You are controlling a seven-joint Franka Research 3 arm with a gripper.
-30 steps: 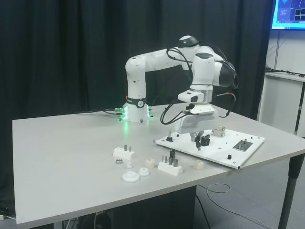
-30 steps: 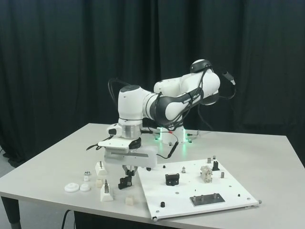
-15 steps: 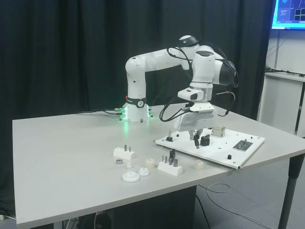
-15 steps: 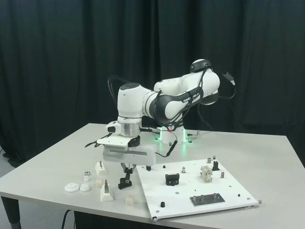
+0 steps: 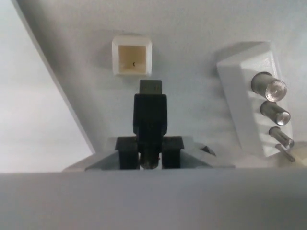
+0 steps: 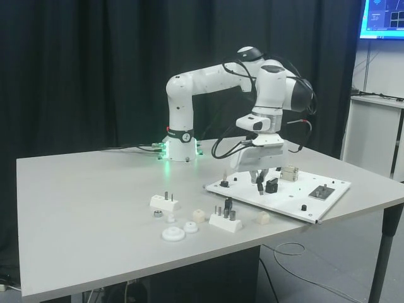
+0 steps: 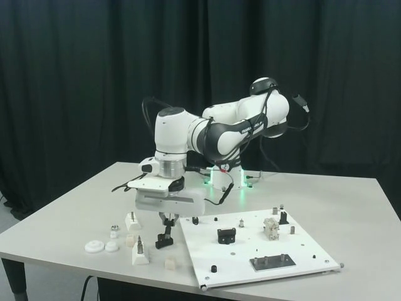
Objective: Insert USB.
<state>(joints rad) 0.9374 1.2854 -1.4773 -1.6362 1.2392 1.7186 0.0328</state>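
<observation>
Evidently the arm has been rising: across the last second the hand point(image 7: 165, 221) has lifted away from the grey table point(image 6: 82, 189) in both room views, and the black USB plug point(image 5: 150, 114) it carries now hangs clear of the surface instead of sitting low among the loose parts. The wrist view shows the two black fingers point(image 5: 127, 152) pinching the plug's body from either side, its metal tip pointing down and free of any contact. Beneath it lie a small white square block with an open cavity point(image 5: 132, 55) and, to one side, a white peg holder point(image 5: 252, 96) carrying a row of metal pins, both on the bare table and apart from the plug. In the second room view the plug hangs just off the near edge of the white board point(image 7: 250, 263), beside it rather than over it. That suggests the pickup is done and the carry is beginning; the insertion itself is not yet started. The receiving socket presumably sits somewhere on the board among its small fixtures, but which one cannot be told. The plug appears upright, which should help alignment later.
</observation>
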